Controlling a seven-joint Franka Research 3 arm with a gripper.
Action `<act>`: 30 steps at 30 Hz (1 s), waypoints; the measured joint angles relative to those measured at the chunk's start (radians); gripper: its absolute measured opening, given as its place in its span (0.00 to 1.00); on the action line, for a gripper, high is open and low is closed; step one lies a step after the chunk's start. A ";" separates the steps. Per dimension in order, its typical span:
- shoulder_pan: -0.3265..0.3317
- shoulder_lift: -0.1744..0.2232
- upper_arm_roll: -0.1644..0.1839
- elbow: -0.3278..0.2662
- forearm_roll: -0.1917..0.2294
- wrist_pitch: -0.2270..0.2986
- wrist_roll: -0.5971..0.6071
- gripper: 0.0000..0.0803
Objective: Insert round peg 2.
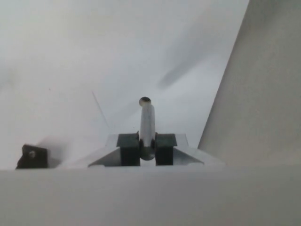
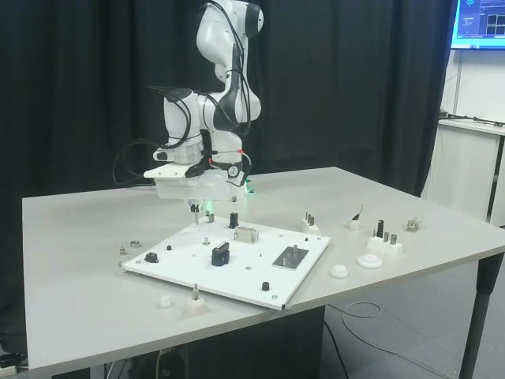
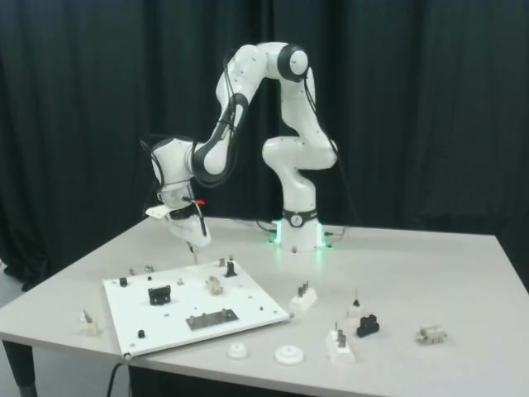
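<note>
Wrist view first: the gripper [image 1: 147, 147] has its two black fingers [image 1: 128, 148] clamped on the round peg [image 1: 146, 123], a slim, shiny grey metal cylinder with a smooth side and a flat round end face that looks dark. The peg sticks straight out past the fingertips, over the white board [image 1: 94, 56]. A small black part [image 1: 33, 157] with a screw head in it sits on that board off to one side, and the grey table [image 1: 263, 103] shows past the board's edge.

First room view: the white arm [image 2: 225, 87] reaches down over the far corner of the white board [image 2: 229, 260], which lies flat on the grey table [image 2: 71, 268]. The peg [image 2: 194, 210] hangs upright under the gripper [image 2: 194, 204], its tip just above the board, pretty thin so not much detail here. A black block [image 2: 219, 254] and a grey plate [image 2: 290, 257] sit on the board, well apart from the peg. A green light [image 2: 210, 207] glows at the arm's base behind.

Second room view: same story, the gripper [image 3: 193, 245] is low over the board's [image 3: 190, 306] back edge and the peg [image 3: 194, 255] is a thin upright sliver below it. Whether the tip touches the board, can't tell.
</note>
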 joint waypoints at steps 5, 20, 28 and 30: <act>0.004 0.000 0.000 -0.012 0.001 0.014 -0.003 0.08; 0.013 0.000 0.001 -0.040 0.002 0.055 -0.009 0.08; 0.013 0.000 0.001 -0.047 0.010 0.067 -0.015 0.08; 0.013 0.000 0.001 -0.047 0.015 0.067 -0.021 0.08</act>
